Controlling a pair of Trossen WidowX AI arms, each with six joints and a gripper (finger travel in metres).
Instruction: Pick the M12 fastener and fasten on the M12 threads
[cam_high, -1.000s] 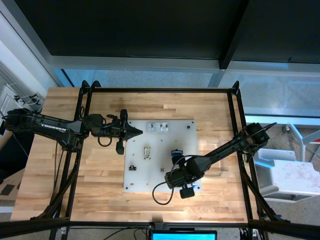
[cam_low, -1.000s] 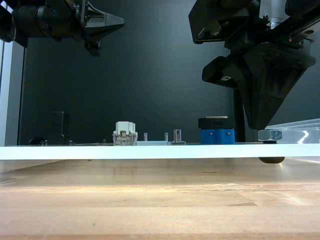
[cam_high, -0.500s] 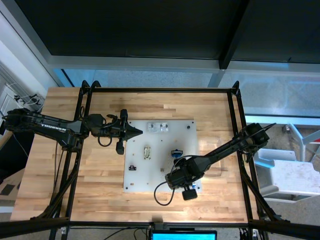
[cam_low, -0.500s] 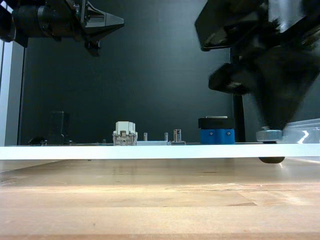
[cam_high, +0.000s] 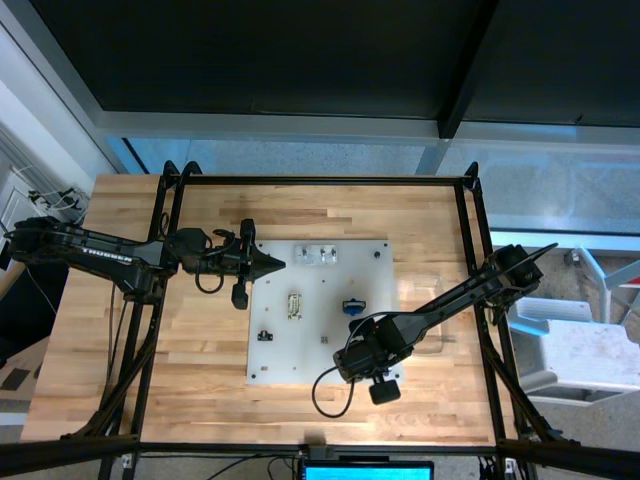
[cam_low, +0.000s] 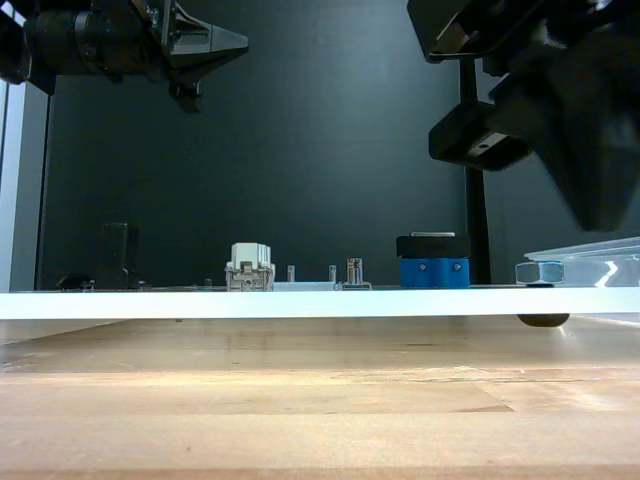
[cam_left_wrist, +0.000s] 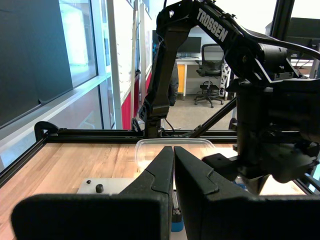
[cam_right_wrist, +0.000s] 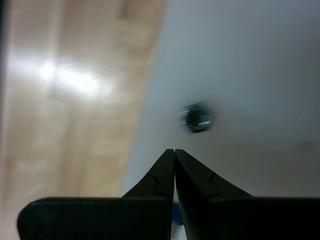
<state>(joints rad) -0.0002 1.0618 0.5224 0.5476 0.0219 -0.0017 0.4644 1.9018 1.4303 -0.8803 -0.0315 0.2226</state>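
Two grippers: both have their fingers pressed together, and neither holds anything.
Left gripper (cam_high: 279, 264): hangs high over the far left edge of the white board (cam_high: 290, 352) and points toward the right arm. In the left wrist view its fingers (cam_left_wrist: 159, 172) meet along a thin line.
Right gripper (cam_right_wrist: 174, 151): lifted clear above the near right edge of the board. Its tips are closed to a point that stops just short of the M12 nut without touching it. In the low view its body is a dark blur up at the right.
M12 nut (cam_right_wrist: 197, 117): sits on the white board near its near right edge, close to where the wood of the bench (cam_right_wrist: 75, 100) begins, free of either gripper. In the low view it sits just above the board's surface.
M12 stud (cam_low: 540, 284): shows only as a thin dark band under the nut. The nut is on its stud and covers the ribs.
Clear tray (cam_low: 600, 255): stands behind the nut in the low view. The right wrist view shows the nut on the board, not in the tray.
Blue block (cam_low: 433, 272): right of mid-board, with a dark cap on top.
White connector (cam_low: 250, 268): near mid-board, upright.
Silver post (cam_low: 353, 272): between the connector and the blue block.
High view: the right arm hides the nut and stud.
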